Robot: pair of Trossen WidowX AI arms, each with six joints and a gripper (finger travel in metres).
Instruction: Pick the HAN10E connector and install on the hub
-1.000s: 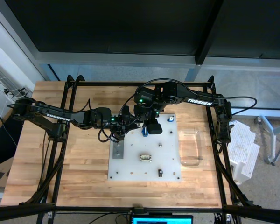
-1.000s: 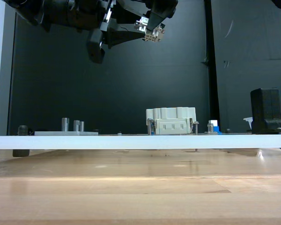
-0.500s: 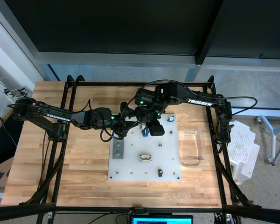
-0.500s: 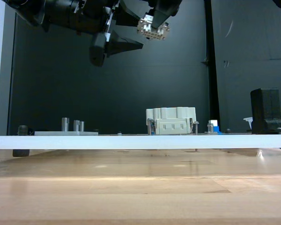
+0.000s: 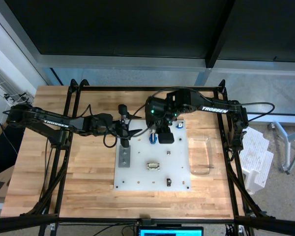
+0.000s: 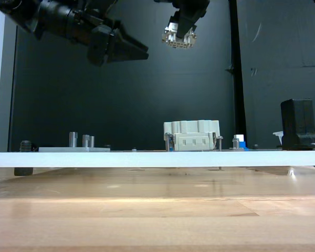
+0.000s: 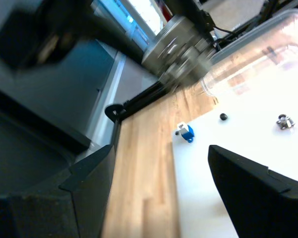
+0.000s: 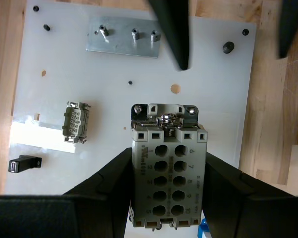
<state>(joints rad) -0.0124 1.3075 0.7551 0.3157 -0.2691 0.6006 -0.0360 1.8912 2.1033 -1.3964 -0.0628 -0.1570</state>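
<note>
HAN10E connector (image 8: 168,148) pinched in downward right hand (image 8: 168,183), high above board (image 5: 137,182) | left hand (image 7: 161,148) spread, aloft nearby

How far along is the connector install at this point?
Done: the pick; the right gripper holds the connector in its jaws, high above the white board. In hand: the carry to the hub, which sits on the board with nothing plugged in. Left: lowering and seating it. The left gripper hovers nearby, jaws open, empty.
</note>
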